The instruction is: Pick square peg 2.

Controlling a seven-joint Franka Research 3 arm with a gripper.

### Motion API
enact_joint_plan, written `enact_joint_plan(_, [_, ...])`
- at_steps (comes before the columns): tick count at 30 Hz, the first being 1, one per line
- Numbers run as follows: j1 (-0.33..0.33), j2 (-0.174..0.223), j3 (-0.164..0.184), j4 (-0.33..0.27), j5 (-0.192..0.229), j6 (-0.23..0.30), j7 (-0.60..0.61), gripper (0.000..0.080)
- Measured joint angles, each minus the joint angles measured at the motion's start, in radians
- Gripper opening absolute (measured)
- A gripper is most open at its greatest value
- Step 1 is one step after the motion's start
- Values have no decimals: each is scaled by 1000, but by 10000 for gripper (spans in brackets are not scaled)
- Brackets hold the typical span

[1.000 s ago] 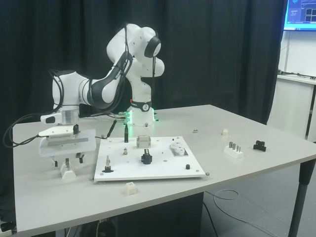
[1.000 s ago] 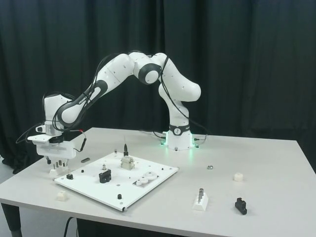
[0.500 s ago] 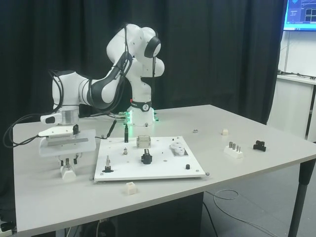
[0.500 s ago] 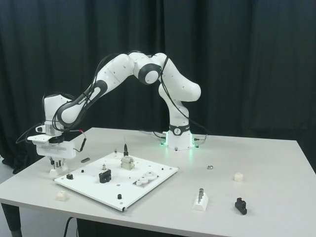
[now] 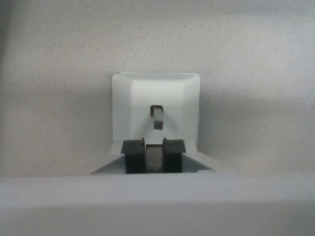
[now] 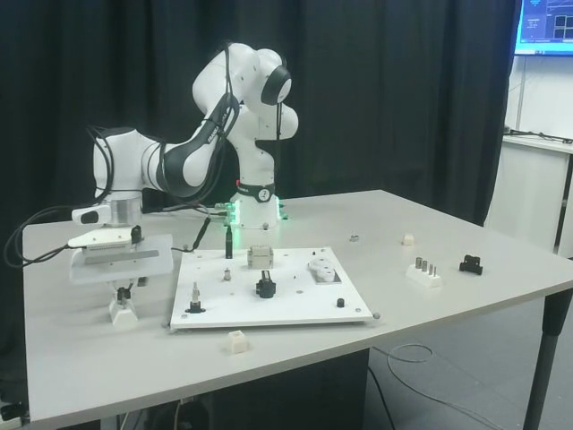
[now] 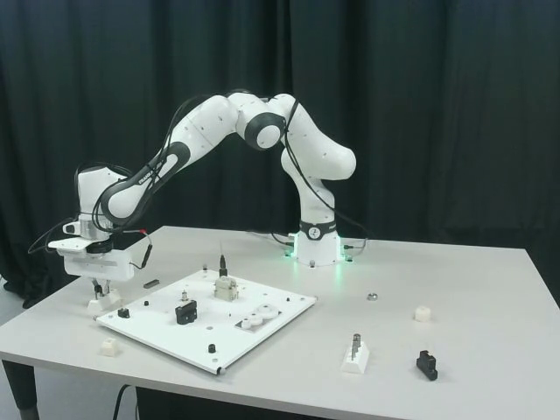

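arm: white seven-joint robot arm [image 6: 201, 148] reaches out from its base, elbow high, forearm sloping down to the wrist | wrist: points straight down, low over the table | gripper: black two-finger gripper [image 5: 153, 156] pointing down, pads [image 5: 133, 155] closed against a small grey square peg [image 5: 154, 158] held between them

White jointed Franka arm [image 7: 219, 122] with black joint bands

Rounded glossy shells, black cables trailing from the wrist, a green light glowing at the base [image 7: 317, 249], black fingertip pads [image 5: 133, 155].
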Motion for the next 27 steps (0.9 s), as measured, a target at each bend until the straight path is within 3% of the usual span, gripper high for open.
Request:
enact_joint_plan(12, [-4, 0, -11, 25, 0, -30, 0, 72])
enact_joint_plan(27, [-3, -13, -59, 101, -1, -185, 0, 71])
